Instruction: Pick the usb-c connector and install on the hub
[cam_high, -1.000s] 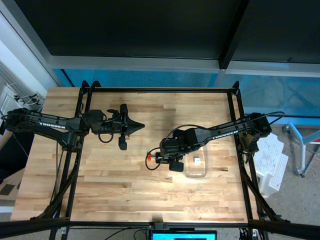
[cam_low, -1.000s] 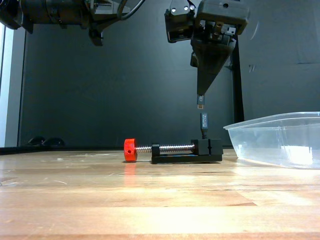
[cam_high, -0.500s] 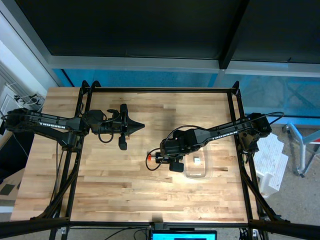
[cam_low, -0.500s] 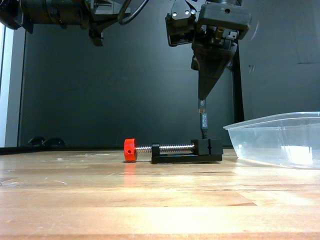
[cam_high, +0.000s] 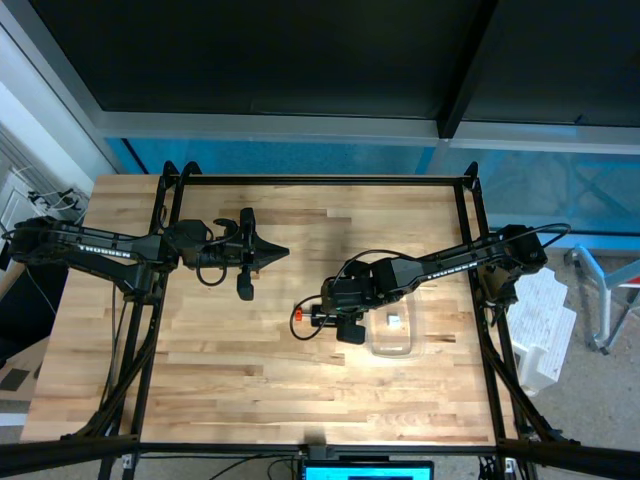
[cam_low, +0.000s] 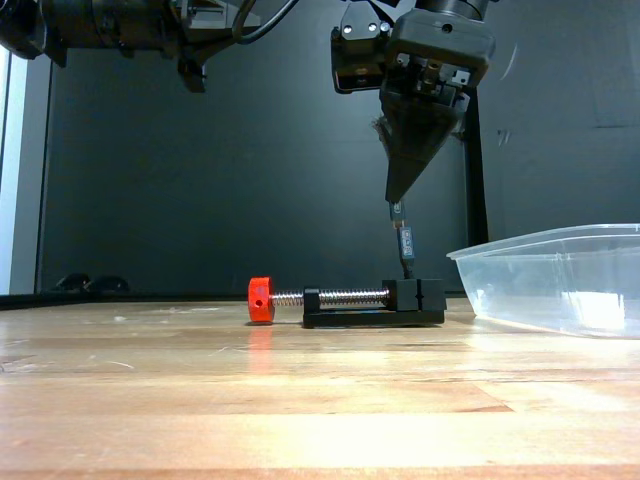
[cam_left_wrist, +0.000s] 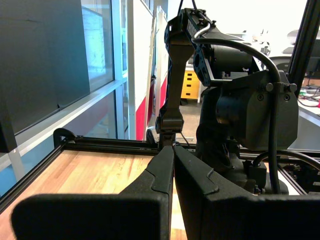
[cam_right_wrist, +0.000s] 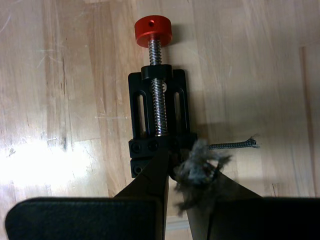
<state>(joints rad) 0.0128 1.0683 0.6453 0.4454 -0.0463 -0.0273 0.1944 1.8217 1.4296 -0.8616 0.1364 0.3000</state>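
Your left claw (cam_left_wrist: 172, 146) hangs high and far to the left of the working claw, with its fingers together and nothing between them. It takes no part here.

Well to the left of your right claw (cam_low: 397, 204), low on the counter (cam_low: 300, 400), sits the orange-red knob (cam_low: 260, 299) of the hub (cam_low: 372, 306). The hub is a small black block with a threaded screw running toward the claw. Directly under the right claw, a dark upright piece (cam_low: 406, 246) stands out of the hub's end block and leans a little.

The right claw points down and is clamped on the usb-c connector (cam_low: 398, 212). The connector shows only as a tiny dark stub at the fingertips. It meets or almost meets the top of the upright piece; I cannot tell which. In the right wrist view a frayed grey tuft (cam_right_wrist: 200, 167) beside the fingers hides the connector itself.

I judge the connector to be very light and stiff, and smooth enough to twist between the pads. You should hold it by its flat sides and leave the mating end free. Its contacts are probably delicate, so a tilted push may jam it. The hub looks light and loose on the counter, so it may slide.

To the right of the claw stands a clear plastic tray (cam_low: 560, 275).
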